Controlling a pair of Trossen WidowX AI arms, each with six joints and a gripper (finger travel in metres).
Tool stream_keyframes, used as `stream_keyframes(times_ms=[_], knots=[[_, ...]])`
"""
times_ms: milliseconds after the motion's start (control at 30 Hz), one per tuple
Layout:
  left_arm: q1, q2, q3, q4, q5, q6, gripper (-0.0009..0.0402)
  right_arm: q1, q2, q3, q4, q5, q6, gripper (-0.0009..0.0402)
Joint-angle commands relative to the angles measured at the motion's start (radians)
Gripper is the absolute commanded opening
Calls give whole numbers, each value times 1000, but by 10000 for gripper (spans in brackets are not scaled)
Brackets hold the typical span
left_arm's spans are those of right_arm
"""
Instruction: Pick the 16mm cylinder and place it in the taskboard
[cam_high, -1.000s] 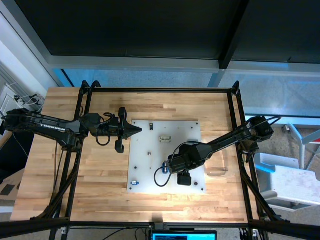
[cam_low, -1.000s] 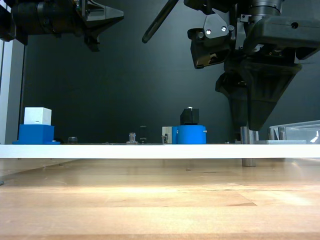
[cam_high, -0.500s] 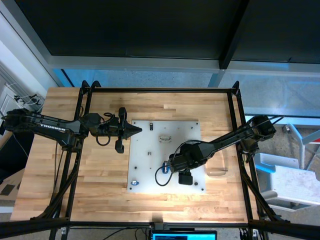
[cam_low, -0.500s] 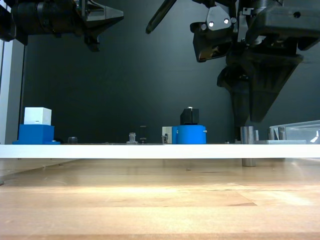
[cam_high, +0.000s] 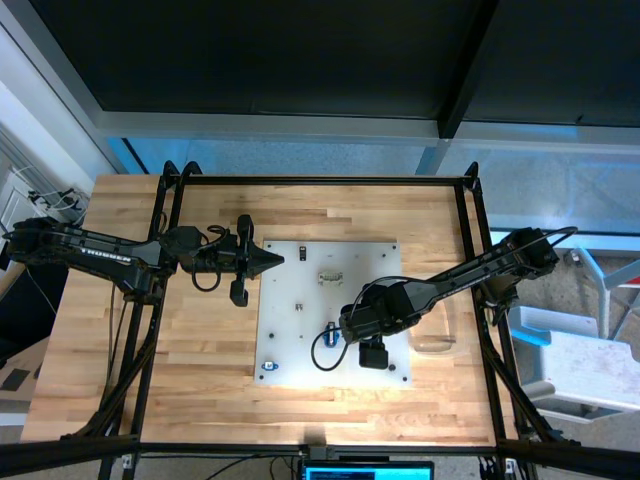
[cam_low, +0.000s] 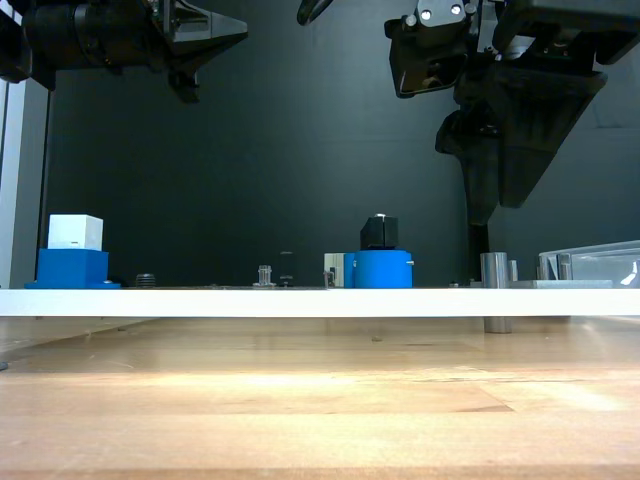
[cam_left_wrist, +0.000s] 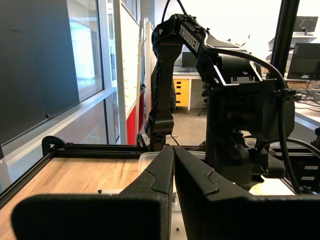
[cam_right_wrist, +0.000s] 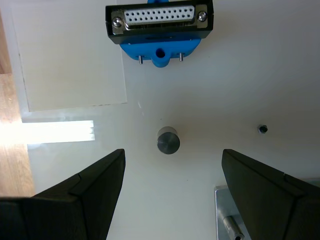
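Clearing the right gripper (cam_right_wrist: 173, 159) straight upward looks like the step in hand, since the 16mm cylinder (cam_right_wrist: 168, 140) stands upright in its hole in the taskboard (cam_right_wrist: 235, 75), its lower end showing beneath the board right of centre in the low view; the task reads as all but done. To do it well, I judge the fingers should be held wide and the wrist square, with no sideways drift until the tips are above the peg's top, lest a pad nudge it; the D-sub connector (cam_right_wrist: 160, 22) near it and the clear tray (cam_low: 600, 262) at the low view's right edge also want a berth.

Fingers, left to right: the left gripper (cam_high: 277, 259) hangs parked over the board's upper-left edge in the high view, well apart from the peg, its fingers (cam_left_wrist: 160, 172) pressed together on nothing; the right gripper hovers directly over the cylinder, fingers (cam_right_wrist: 95, 185) spread wide to either side of it, touching neither peg nor board, holding nothing.
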Motion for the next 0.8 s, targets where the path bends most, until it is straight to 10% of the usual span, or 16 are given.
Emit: stream_keyframes(times_ms=[33,800], knots=[[0,0,0,0,0,0,0,2,-7,0,-2,0,3,271],[0,0,0,0,0,0,0,11,-50,0,-18,0,3,271]])
